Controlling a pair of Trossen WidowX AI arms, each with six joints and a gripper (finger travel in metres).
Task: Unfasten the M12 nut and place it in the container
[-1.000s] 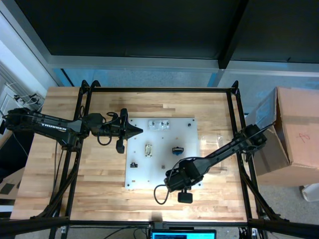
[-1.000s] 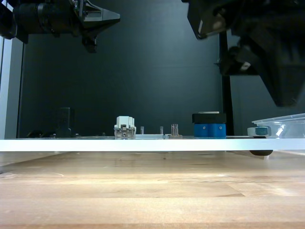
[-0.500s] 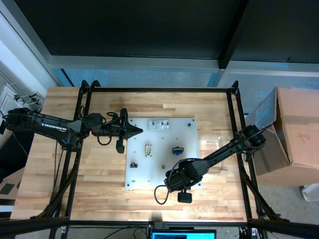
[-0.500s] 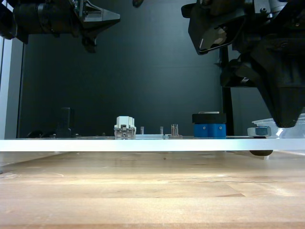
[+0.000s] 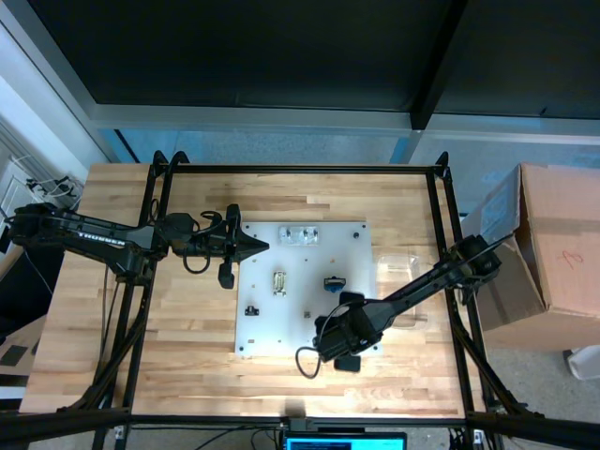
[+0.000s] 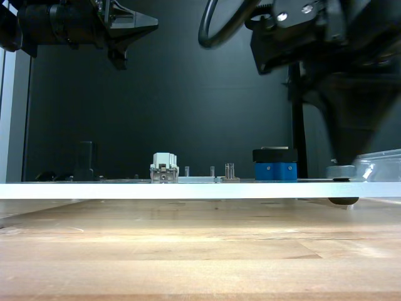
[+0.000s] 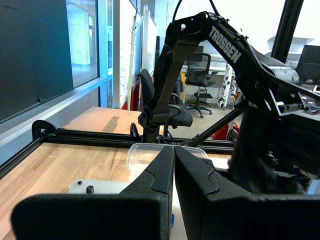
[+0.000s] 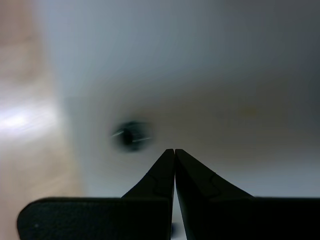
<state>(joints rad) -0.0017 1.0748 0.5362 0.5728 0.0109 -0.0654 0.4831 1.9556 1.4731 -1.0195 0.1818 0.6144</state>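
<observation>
The small silver nut [image 6: 341, 172] sits low at the near right of the white board [image 5: 272, 323], where the stud stands. No ribs show beneath it, and the high view hides it under my right arm. My right gripper [image 6: 343, 163] points straight down with its shut tip just above the nut. The right wrist view shows its fingers [image 8: 174, 151] closed with nothing between them, over white board. My left gripper [image 5: 261, 247] hovers shut above the board's far left edge. The clear container [image 5: 403, 281] lies right of the board, and I see nothing in it.
A blue and black block [image 6: 274, 164], a grey connector [image 6: 164, 169] and small silver posts [image 6: 229, 170] stand mid-board. A black frame rail [image 5: 450, 272] runs past the container. A cardboard box [image 5: 553, 253] sits off the table's right edge.
My right gripper has come down from well above the board until its tip is just over the nut. The nut and the left arm have stayed put.
</observation>
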